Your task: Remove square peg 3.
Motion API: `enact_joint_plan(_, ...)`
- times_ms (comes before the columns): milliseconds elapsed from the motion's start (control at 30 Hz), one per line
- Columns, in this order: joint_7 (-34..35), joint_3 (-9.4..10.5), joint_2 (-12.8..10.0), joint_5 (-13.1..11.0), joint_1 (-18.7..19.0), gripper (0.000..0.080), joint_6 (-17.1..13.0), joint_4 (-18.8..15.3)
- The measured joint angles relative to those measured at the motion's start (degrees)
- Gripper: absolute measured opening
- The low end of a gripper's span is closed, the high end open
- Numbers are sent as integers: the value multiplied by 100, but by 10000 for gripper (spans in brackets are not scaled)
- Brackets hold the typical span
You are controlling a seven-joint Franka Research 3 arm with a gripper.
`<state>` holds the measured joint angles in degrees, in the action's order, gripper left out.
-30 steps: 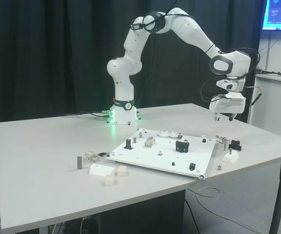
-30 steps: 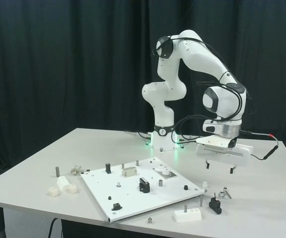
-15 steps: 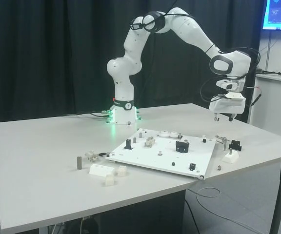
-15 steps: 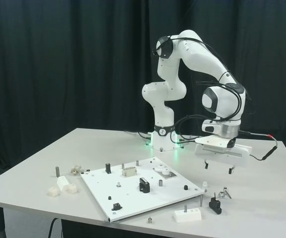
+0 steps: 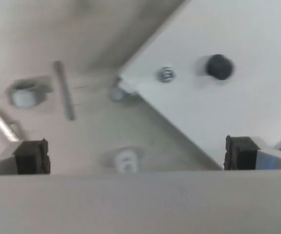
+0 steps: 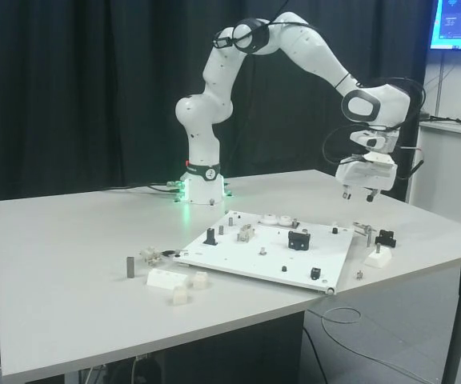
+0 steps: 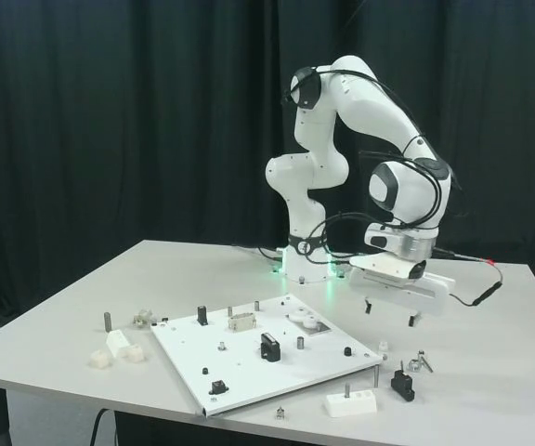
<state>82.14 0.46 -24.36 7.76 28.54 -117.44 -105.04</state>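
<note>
Fingers (image 5: 31, 157) of the white arm's gripper (image 7: 388, 315) stood wide apart with nothing between them, hanging in the air above the corner of the white assembly board (image 7: 249, 367) farthest from the arm's green-lit base (image 7: 303, 265) side of the counter (image 6: 70, 240), clear of every part. Seen from the wrist, that board corner (image 5: 218, 112) carried a small black knob (image 5: 220, 67) and a screw head (image 5: 166, 74) just beside the edge, while off the board on the grey counter lay a thin metal pin (image 5: 64, 90), a small white nut-like piece (image 5: 24, 92) and a white ring (image 5: 126, 160). Which of the uprights was square peg 3 could not be told; several short pegs stood on the board, among them a black one (image 7: 202, 315) near the board's far edge and a grey one (image 7: 299, 342) near its middle, both well apart from the gripper. A black bracket (image 7: 269, 347) sat on the board close to the grey peg. Beyond the board's corner under the gripper, on the counter, rested a white block with holes (image 7: 350, 403) and a small black clamp-like part (image 7: 401, 383). On the other side of the board lay a cluster of white blocks (image 7: 116, 348) and a lone grey peg (image 7: 107, 321) standing upright on the counter.
</note>
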Motion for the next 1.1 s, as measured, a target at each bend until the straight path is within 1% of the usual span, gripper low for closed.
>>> enact_joint_plan(300,-17,-276,40,270,-49,800,509,-9)
enact_joint_plan(400,-120,-334,66,359,-117,800,666,-49)
enact_joint_plan(500,-278,-352,117,454,-241,800,774,-142)
enact_joint_plan(800,-785,-329,388,717,-805,800,828,-614)
enact_joint_plan(1100,-1300,-311,662,785,-1387,800,675,-1061)
